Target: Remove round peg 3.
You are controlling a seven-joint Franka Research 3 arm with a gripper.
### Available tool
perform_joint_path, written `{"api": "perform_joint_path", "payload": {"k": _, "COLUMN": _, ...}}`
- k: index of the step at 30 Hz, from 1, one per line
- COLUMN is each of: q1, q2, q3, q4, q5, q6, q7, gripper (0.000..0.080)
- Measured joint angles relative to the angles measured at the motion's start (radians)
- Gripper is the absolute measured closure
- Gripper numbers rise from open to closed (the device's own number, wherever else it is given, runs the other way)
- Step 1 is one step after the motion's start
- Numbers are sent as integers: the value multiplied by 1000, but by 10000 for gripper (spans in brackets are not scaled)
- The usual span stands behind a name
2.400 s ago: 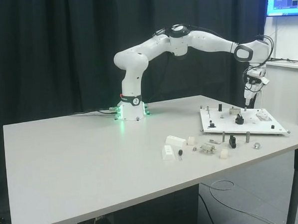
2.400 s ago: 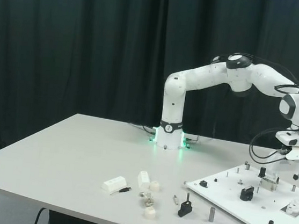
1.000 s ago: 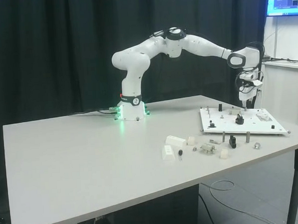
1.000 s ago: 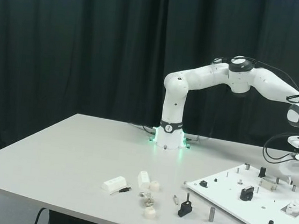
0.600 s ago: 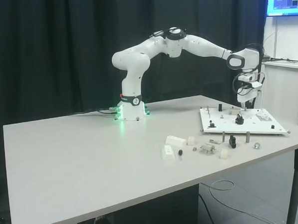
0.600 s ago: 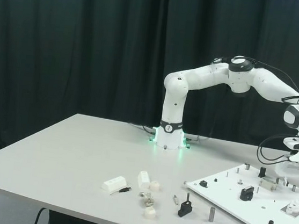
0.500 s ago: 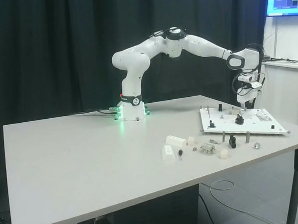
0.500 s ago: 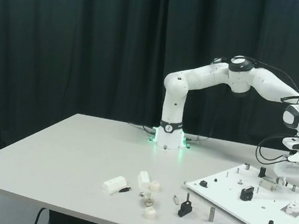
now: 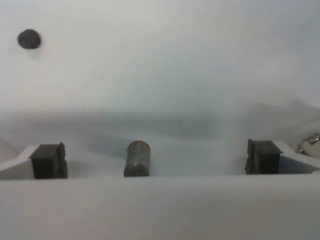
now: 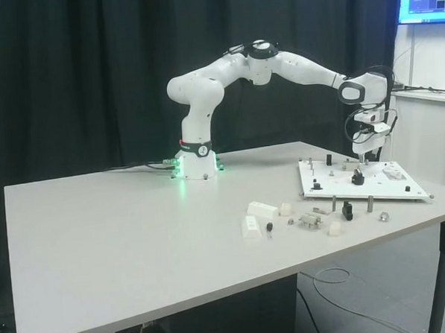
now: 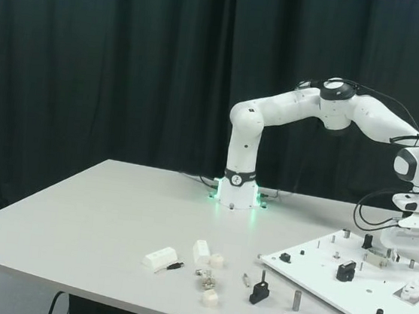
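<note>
Although the wrist view cuts off its base, round peg 3 [image 9: 137,158] stands upright on the white board [image 10: 373,190], between the wide-open fingers [image 9: 48,161] of the hand [image 9: 155,159], touching neither. Since earlier, the hand has come lower over the board, near the bench [image 10: 136,231] edge.

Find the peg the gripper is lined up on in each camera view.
Wrist view: round peg standing midway between the two black fingertips.
First room view: hidden under the gripper.
Second room view: hidden behind the gripper.
Shared landmark: white board.
</note>
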State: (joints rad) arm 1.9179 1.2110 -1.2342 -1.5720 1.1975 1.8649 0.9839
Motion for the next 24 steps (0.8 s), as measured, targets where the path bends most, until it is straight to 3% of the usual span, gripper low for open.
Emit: {"api": "perform_joint_path", "payload": {"k": 24, "q1": 0, "q2": 0, "q3": 12, "q4": -1, "q5": 1, "q6": 7, "q7": 10, "gripper": 3}}
